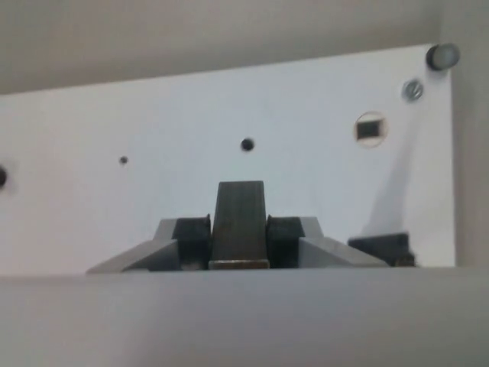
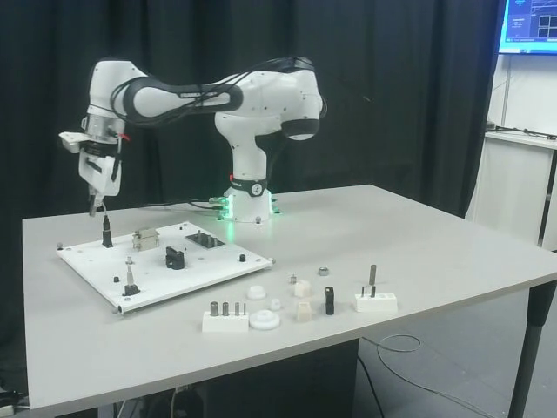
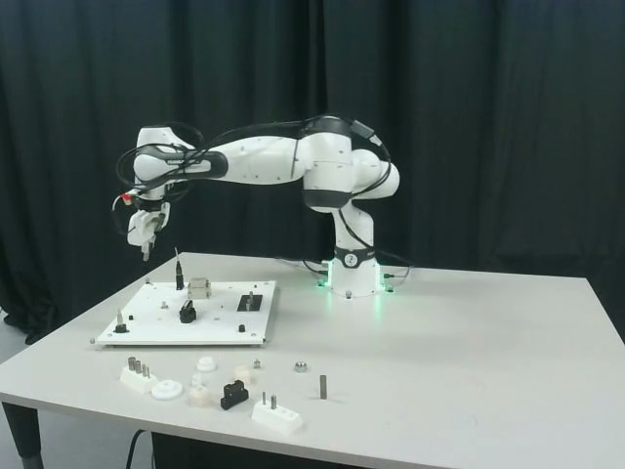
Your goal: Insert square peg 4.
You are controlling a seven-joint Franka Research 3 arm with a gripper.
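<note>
My gripper is shut on a dark square peg, which sticks out past the grey fingers. Below lies the white board, with a square hole off to one side of the peg near a corner of the board. In the room views the gripper hangs above the board's back left corner, well clear of it. The peg tip points down near an upright black pin.
The board carries a round hole, a screw, a grey post, a black block and a grey block. White peg holders and several small parts lie along the table's front.
</note>
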